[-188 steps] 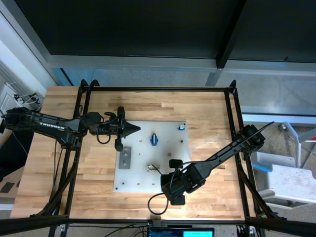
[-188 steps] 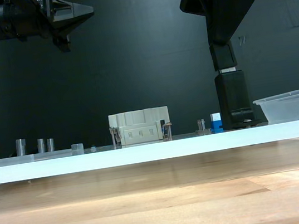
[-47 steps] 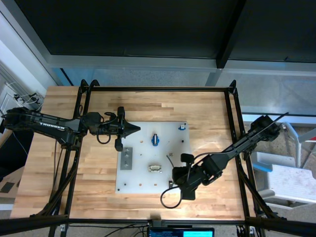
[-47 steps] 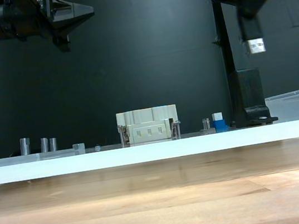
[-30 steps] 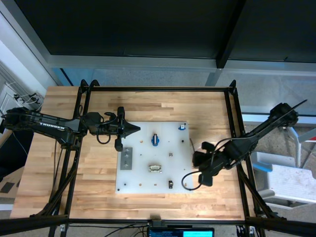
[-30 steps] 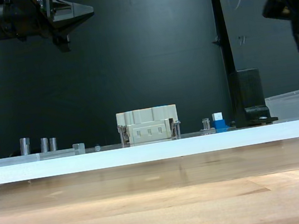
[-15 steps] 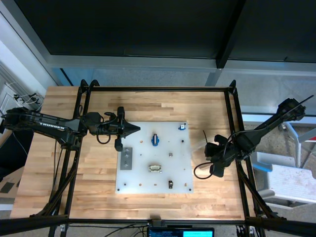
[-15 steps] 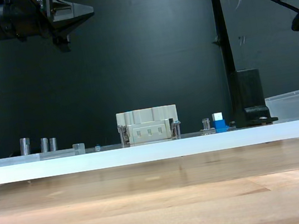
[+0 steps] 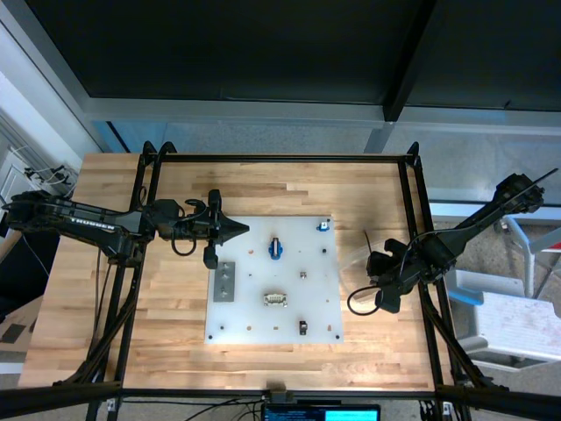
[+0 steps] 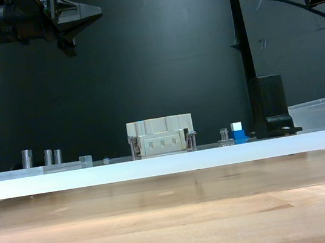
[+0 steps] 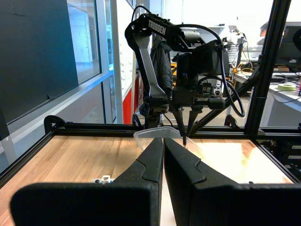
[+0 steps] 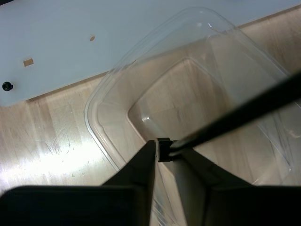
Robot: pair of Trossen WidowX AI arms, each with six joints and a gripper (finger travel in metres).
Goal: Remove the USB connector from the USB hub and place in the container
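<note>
My right gripper hangs above the container, a clear tub on the wood just right of the white board. In the right wrist view its fingers are shut on the small plug end of the USB connector, and the thin black lead slants away over the container. The lead pokes out beside the gripper in the high view as the USB connector. The black USB hub stands near the board's front edge with nothing plugged in. My left gripper is shut and hovers over the board's back left.
On the board are a grey block with pegs, a blue clip, a beige connector block and a small blue-white part. The black frame post runs close behind the right arm.
Over the last second the right gripper carried the USB connector rightward off the board to above the container. The left arm has not moved.
</note>
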